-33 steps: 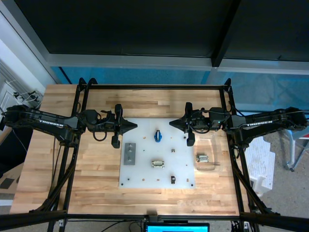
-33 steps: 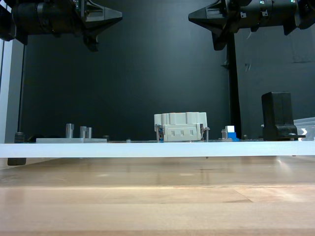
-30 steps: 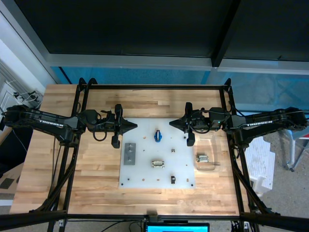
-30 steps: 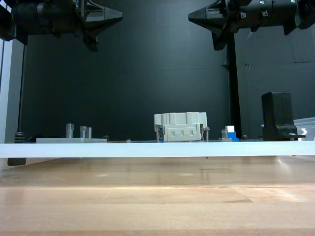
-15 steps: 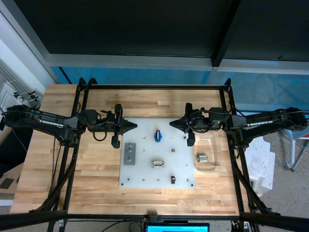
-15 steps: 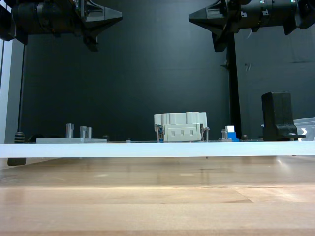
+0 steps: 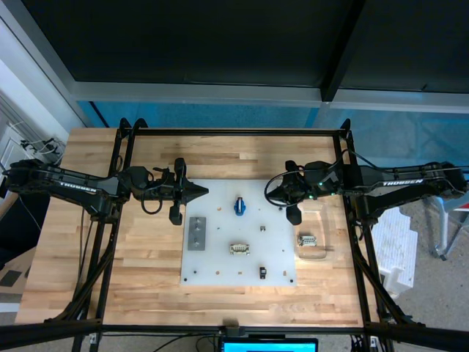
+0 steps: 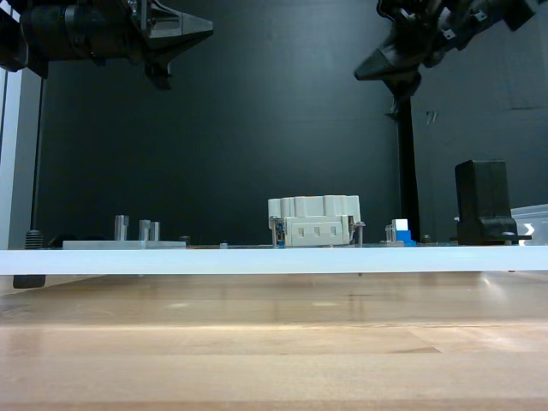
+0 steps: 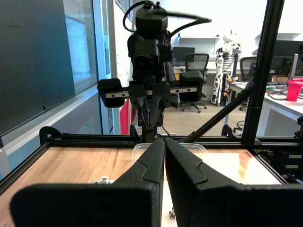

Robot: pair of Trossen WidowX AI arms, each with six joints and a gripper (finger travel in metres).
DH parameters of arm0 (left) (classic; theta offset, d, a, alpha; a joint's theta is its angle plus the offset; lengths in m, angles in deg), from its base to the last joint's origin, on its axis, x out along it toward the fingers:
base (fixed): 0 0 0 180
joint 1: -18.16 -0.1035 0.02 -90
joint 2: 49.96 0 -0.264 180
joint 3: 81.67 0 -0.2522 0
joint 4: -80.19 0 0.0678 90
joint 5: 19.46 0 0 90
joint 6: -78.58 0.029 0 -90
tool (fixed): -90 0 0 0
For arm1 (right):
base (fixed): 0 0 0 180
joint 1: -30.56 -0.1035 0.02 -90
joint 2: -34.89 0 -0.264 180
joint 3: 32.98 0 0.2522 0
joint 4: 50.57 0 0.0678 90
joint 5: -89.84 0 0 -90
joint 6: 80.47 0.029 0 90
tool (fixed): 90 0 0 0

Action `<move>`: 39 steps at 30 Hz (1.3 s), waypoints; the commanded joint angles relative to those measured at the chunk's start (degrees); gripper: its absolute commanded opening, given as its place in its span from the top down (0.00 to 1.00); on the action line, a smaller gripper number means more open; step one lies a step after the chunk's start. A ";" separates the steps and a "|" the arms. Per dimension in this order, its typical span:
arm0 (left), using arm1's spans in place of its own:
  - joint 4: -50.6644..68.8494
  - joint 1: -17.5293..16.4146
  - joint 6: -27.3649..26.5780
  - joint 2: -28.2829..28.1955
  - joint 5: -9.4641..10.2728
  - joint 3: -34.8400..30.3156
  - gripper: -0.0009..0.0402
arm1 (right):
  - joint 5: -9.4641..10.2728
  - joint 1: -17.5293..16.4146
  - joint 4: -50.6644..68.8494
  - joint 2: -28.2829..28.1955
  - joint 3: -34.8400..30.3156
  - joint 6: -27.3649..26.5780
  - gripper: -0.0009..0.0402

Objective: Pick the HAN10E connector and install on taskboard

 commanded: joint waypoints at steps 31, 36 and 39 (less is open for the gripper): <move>0.00 0.00 0.00 0.00 -0.02 0.00 0.98 | -3.72 -17.53 44.61 -9.27 -9.81 14.62 0.98; 0.00 -0.02 0.00 0.00 -0.02 0.00 0.98 | -3.65 -20.79 48.46 -9.27 -9.75 15.32 0.98; 0.00 0.00 0.00 0.00 -0.02 0.00 0.98 | -3.50 -22.16 49.24 -9.27 -9.66 16.26 0.96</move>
